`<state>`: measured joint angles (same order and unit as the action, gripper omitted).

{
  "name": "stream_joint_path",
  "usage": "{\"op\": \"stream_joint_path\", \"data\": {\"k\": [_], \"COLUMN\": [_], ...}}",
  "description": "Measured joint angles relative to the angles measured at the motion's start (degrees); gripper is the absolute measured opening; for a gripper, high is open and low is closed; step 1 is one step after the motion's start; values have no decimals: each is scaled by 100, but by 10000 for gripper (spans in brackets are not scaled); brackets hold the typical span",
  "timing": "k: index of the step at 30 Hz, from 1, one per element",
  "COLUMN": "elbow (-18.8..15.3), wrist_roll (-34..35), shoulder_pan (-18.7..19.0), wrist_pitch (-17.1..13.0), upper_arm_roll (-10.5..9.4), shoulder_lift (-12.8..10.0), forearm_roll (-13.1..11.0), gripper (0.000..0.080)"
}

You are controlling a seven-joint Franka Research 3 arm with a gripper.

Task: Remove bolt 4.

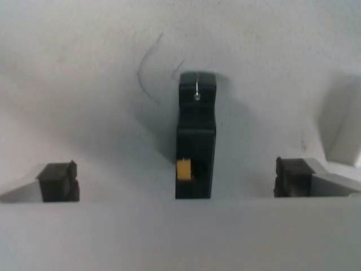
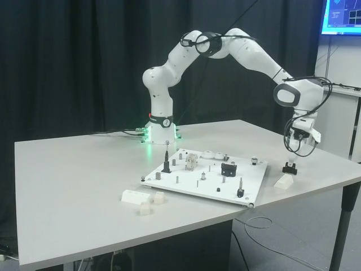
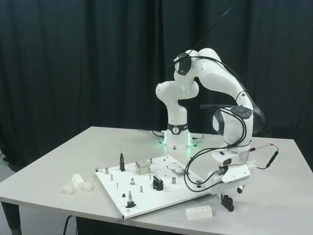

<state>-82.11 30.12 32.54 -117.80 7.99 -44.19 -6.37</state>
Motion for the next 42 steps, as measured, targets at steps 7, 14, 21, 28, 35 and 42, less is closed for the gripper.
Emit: {"op": "stream_joint_path", "data": {"k": [7,14,21,28,35,42], "elbow": [333,526,632,679,732,745], "wrist_roll": [34,71,74,74,74,74], "shoulder_pan": [0,0,1,0,0,0], "wrist_pitch": [534,799,932,959,1018,1024], "upper_arm_roll": [29,49,67,96,130,142], "shoulder_lift": [16,17,17,24,24,27], "forearm_roll": [11,22,32,41,43,43], "gripper": [759,798,800,800,800,800]}}
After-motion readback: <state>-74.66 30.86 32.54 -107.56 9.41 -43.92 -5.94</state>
